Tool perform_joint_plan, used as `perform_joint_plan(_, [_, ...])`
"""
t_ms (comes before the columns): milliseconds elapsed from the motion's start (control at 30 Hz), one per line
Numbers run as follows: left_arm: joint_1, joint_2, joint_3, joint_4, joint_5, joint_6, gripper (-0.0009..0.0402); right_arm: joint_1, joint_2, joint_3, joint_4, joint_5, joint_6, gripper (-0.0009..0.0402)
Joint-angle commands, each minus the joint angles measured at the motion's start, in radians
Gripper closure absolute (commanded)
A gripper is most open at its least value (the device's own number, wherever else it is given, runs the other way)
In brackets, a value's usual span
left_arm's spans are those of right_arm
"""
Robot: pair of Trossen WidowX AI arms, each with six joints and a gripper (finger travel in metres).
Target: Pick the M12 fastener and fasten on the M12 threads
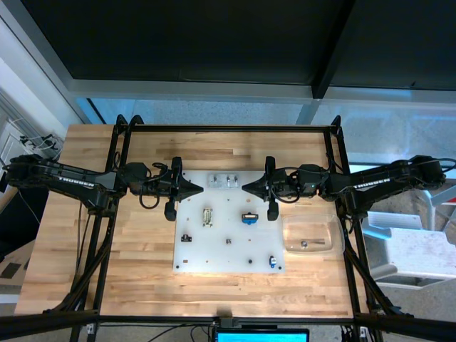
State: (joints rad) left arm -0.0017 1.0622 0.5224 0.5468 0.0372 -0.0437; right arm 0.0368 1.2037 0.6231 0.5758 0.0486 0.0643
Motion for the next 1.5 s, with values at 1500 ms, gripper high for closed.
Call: perform_joint_plan(1500, [0.0,0.0,0.0,0.0,0.0,0.0,0.0393,0.27,-0.011,0.4,-1.607,0.012,-0.185,0.0393])
